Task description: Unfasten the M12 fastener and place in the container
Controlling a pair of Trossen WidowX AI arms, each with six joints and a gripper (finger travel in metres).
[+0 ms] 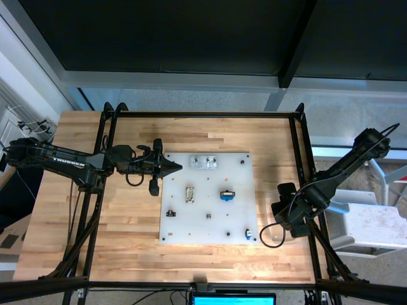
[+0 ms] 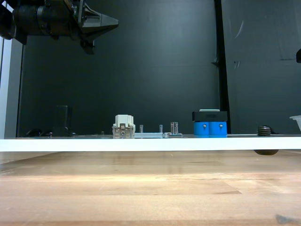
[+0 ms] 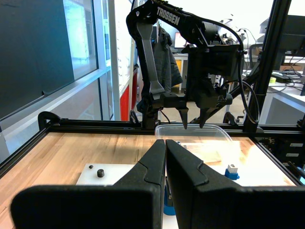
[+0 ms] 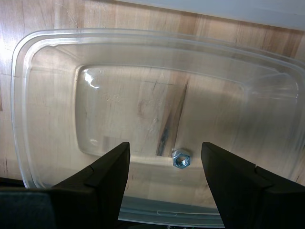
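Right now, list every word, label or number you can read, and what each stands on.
"TROSSEN": left arm, high view; left gripper shut over the white board's left edge.
"TROSSEN": right arm, left wrist view; right gripper open above the container, where the M12 nut lies.
Nothing else is readable.

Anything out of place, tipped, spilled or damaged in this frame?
Nothing stands out. The small silver hex nut lies flat inside the clear plastic rectangular tub, under the open right gripper. The black ribbed stud stands bare. The left gripper, shut, hangs over the white board's left edge.
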